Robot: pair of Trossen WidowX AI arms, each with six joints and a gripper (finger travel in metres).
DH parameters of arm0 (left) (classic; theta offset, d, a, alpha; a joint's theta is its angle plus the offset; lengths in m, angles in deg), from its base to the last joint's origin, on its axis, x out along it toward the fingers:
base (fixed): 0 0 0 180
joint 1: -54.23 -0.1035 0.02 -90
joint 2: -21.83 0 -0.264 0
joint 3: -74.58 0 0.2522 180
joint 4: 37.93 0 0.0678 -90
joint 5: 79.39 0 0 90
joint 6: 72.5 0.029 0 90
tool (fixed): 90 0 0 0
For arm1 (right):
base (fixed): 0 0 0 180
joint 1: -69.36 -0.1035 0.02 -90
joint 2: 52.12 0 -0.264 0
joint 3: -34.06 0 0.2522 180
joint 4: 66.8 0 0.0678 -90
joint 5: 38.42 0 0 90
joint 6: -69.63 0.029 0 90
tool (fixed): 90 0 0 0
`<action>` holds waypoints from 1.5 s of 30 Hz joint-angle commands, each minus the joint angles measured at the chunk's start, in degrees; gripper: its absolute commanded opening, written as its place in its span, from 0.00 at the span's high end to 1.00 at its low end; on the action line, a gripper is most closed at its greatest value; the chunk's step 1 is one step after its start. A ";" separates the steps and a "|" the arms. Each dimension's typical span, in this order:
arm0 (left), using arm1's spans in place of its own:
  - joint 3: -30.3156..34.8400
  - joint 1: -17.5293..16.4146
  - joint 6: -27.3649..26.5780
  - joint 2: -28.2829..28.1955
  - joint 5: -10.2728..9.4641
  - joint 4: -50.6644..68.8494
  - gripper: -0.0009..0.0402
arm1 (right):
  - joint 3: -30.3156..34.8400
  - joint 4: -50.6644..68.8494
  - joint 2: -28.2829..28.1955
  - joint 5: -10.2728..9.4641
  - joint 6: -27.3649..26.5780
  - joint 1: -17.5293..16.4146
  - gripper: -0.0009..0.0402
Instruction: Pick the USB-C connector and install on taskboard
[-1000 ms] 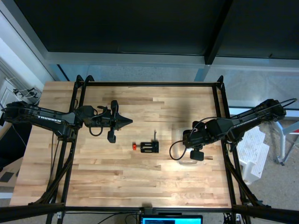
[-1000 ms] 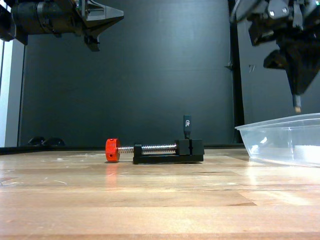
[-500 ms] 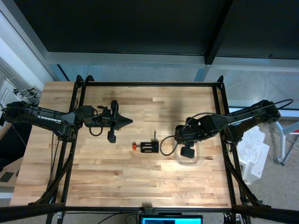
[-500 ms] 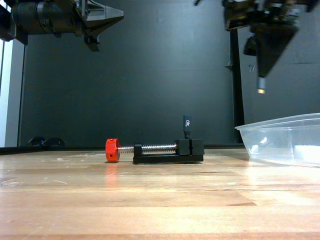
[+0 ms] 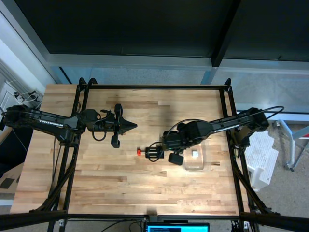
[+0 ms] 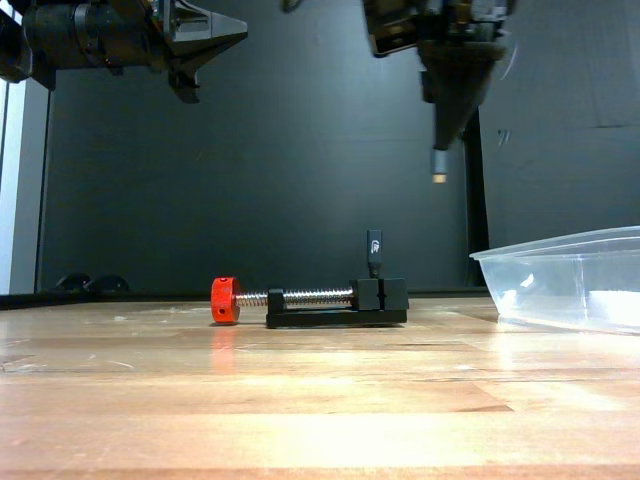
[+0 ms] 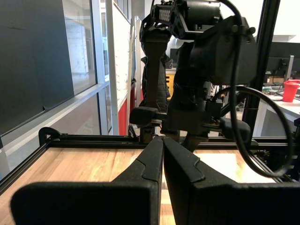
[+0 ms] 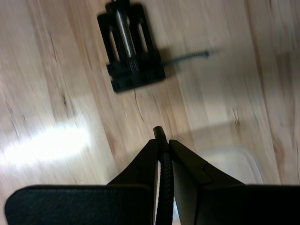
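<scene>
The taskboard is a small black block lying mid-table, with a red-orange knob at its left end and a thin upright pin. My right gripper hangs above and slightly right of the block, shut on the USB-C connector. The connector is a thin dark plug pointing down from between the fingers. My left gripper is shut on nothing, held high over the table left of the block.
A clear plastic tray sits on the table right of the taskboard, with a small white cube inside. A black metal frame borders the wooden table.
My right arm has swung left from above the tray to above the taskboard, carrying the connector. The left arm has not moved.
</scene>
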 commanded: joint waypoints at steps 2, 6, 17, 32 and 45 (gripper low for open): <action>0.00 0.00 0.00 -0.02 0.02 0.00 0.98 | 3.54 -0.04 -3.76 -0.07 -0.33 0.24 0.98; 0.00 0.00 0.00 -0.02 0.02 -0.02 0.98 | 6.23 -0.07 -6.43 0.00 -0.98 0.35 0.98; 0.00 0.00 0.00 -0.02 0.02 0.00 0.98 | 11.67 1.11 -12.33 0.07 -2.95 0.79 0.98; 0.00 0.00 0.00 -0.02 0.02 0.00 0.98 | 10.82 -1.25 -13.16 1.51 -3.41 1.09 0.98; 0.00 0.00 0.00 -0.02 0.02 0.00 0.98 | 9.64 -1.90 -13.03 0.92 -2.25 1.09 0.98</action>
